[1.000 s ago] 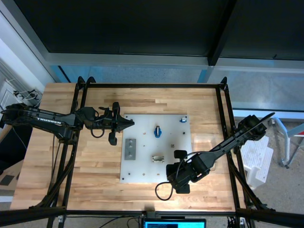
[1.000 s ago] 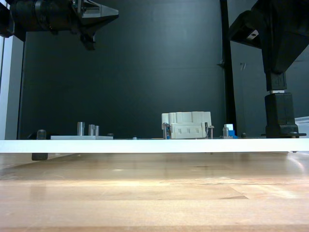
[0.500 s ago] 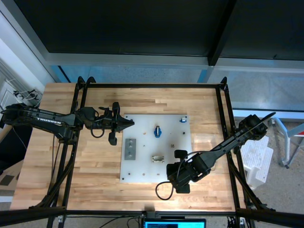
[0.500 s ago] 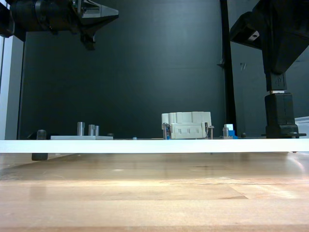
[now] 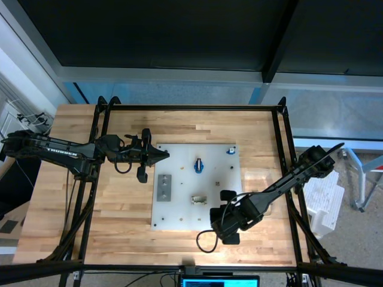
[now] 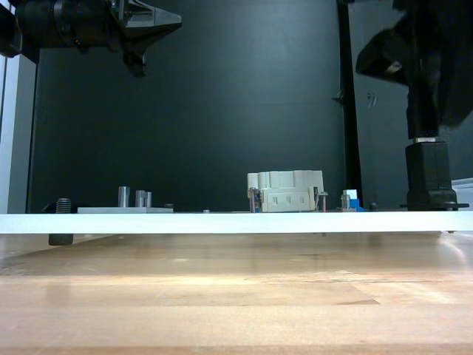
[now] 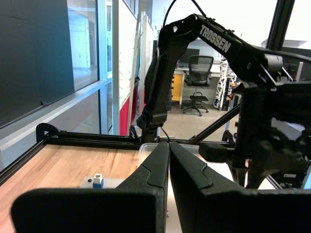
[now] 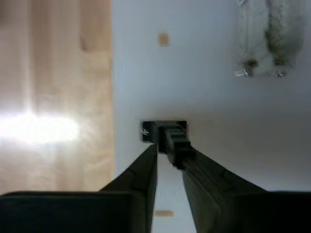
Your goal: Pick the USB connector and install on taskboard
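Right gripper (image 8: pixel 170 154) sits low over the board (image 5: pixel 179 216), at the board's 5 o'clock corner in the high view. Its fingers are clamped either side of the small dark USB plug (image 8: pixel 174 141), which stands upright with its tip at the black port (image 8: pixel 160 125) on that corner. Seating depth: cannot tell. The low view shows a pale band between plug and port block, so I judge it part-way in at best. Left gripper (image 7: pixel 168 155) is parked high off the board's 10 o'clock edge, fingers pressed together, empty. Risks: (1) a plug slightly skew to the port would jam or bend under downward push; (2) the tiny grip area could let the plug slide up between the fingers under load; (3) releasing early could leave it tilted or loose; (4) lifting while clamped would pull it back out. Beige socket (image 6: pixel 284 191), at 11 o'clock from the gripper, is well apart, so no collision concern.
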You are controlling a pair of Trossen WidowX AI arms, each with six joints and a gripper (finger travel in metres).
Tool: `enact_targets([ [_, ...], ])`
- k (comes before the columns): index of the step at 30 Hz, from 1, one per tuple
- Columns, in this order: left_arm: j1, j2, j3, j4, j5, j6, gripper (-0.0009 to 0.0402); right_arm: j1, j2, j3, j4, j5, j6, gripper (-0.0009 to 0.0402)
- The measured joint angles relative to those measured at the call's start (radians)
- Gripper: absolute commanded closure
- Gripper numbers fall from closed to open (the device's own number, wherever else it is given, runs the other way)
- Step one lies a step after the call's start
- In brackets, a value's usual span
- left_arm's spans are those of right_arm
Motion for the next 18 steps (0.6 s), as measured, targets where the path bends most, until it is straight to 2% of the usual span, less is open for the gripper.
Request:
enact_targets([
  [11, 0.0, 0.0, 0.0, 0.0, 0.0, 0.0, 0.0393, 0.0, -0.026, 0.008, 0.006, 0.009, 0.002, 0.0239],
  [18, 0.0, 0.0, 0.0, 0.0, 0.0, 0.0, 0.0393, 0.001, -0.08, 0.008, 0.0, 0.012, 0.01, 0.021],
])
